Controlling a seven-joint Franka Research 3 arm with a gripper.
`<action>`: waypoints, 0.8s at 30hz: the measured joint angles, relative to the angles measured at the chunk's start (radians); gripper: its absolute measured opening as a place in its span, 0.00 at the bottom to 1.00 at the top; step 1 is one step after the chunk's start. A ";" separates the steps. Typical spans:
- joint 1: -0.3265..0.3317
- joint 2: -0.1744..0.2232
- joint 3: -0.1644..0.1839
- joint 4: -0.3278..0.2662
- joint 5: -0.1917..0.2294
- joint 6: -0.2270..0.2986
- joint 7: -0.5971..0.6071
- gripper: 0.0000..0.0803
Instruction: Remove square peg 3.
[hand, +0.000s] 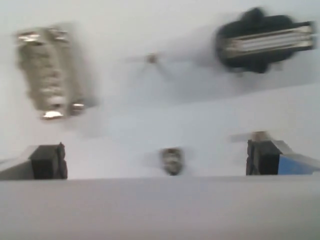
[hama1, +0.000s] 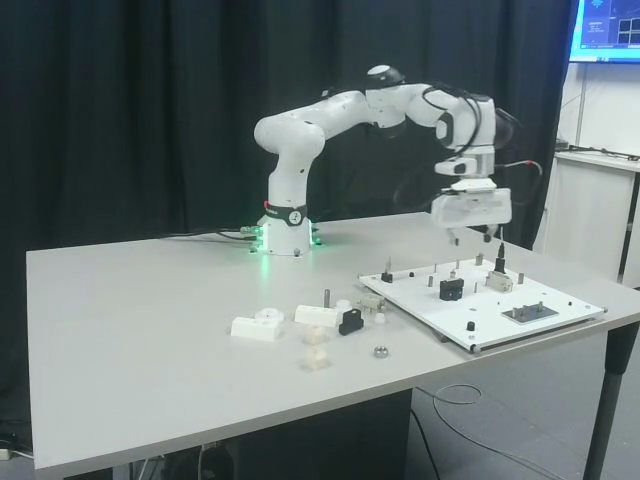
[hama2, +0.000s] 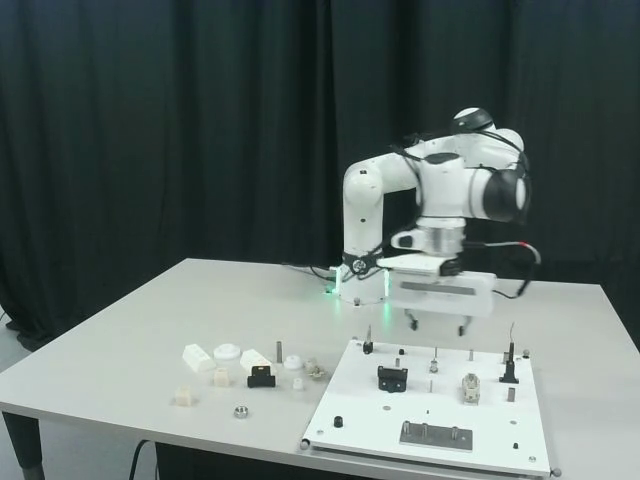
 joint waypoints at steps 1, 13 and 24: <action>0.003 0.000 0.007 0.011 0.000 0.009 0.019 1.00; 0.002 0.001 0.076 0.159 -0.024 0.083 0.204 1.00; -0.042 0.003 0.116 0.275 -0.048 0.087 0.258 1.00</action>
